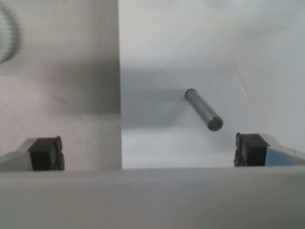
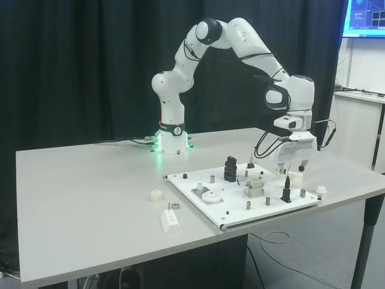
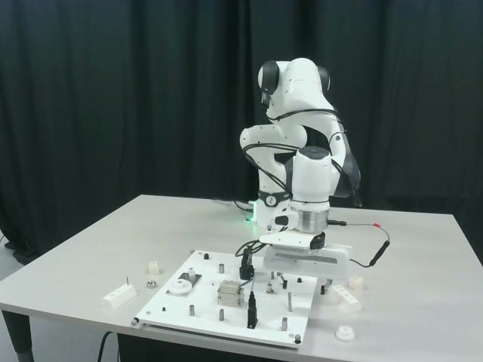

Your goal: Insert round peg 2.

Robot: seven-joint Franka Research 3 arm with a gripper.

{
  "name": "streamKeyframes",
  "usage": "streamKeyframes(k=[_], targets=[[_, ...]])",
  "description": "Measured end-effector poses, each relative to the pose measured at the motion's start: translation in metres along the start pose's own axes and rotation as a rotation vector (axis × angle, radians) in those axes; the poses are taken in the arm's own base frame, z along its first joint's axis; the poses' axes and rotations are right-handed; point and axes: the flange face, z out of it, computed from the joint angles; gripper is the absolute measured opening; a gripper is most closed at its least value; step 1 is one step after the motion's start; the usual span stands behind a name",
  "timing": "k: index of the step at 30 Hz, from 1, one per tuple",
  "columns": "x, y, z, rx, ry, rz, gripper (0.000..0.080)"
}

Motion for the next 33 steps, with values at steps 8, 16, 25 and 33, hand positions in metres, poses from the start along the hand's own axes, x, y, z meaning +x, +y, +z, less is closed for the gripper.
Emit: streamKeyframes(k=[8,16,25,33], targets=[[-0.006,-0.003,0.000,0.002,-0.005,-0.009,0.0800],[-0.010,-0.006,0.000,0.013,-0.004,-0.016,0.0800],[-0.011,-0.009,0.003,0.027,0.005,-0.019,0.0800],[-0.009,-0.010,0.005,0.038,0.014,-0.017,0.0800]])
